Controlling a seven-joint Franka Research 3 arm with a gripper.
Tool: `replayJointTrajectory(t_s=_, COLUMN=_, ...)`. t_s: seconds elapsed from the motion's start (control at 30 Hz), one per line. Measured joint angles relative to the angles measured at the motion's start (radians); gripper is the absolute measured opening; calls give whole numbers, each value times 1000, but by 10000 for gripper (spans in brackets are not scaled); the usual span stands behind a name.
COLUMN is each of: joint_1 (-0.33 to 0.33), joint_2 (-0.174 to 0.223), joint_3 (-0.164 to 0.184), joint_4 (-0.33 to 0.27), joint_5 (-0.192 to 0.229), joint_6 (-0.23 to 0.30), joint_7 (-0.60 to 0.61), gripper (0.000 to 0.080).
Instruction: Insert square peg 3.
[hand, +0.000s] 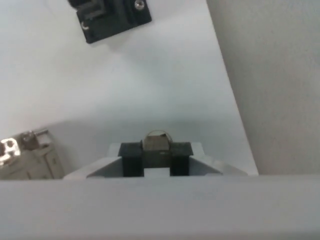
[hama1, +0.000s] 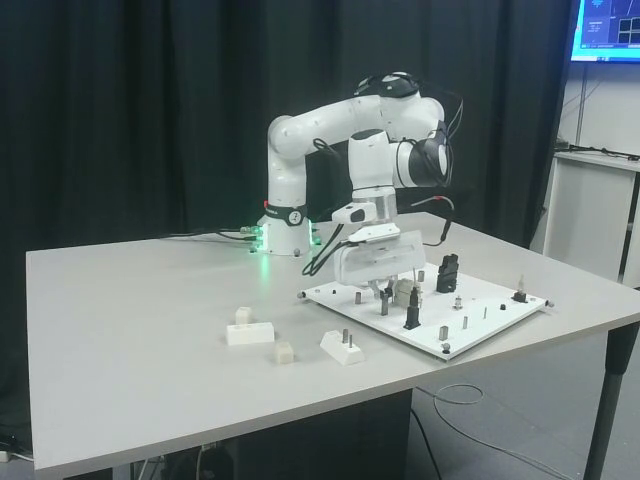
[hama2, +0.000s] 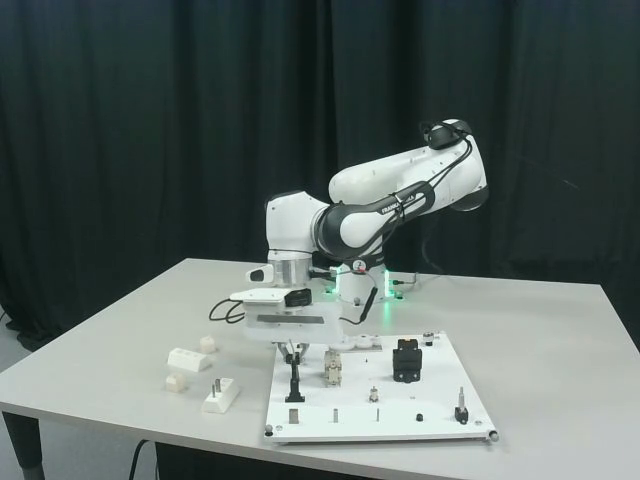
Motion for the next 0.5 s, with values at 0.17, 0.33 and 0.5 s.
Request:
replayJointTrajectory(t_s=0.17, joint_1=0, joint_2=0, joint_3=0, joint_4=0, joint_5=0, joint_6=1, joint_7=40, gripper=107)
replayJointTrajectory(t_s=0.33, joint_1=0, joint_2=0, joint_3=1, joint_4=0, joint_5=0, joint_6=3, joint_7=88, gripper=107)
replayJointTrajectory(t_s=0.5, joint_1=0, joint_2=0, joint_3=1, joint_4=0, joint_5=0, joint_6=4, joint_7=102, gripper=107)
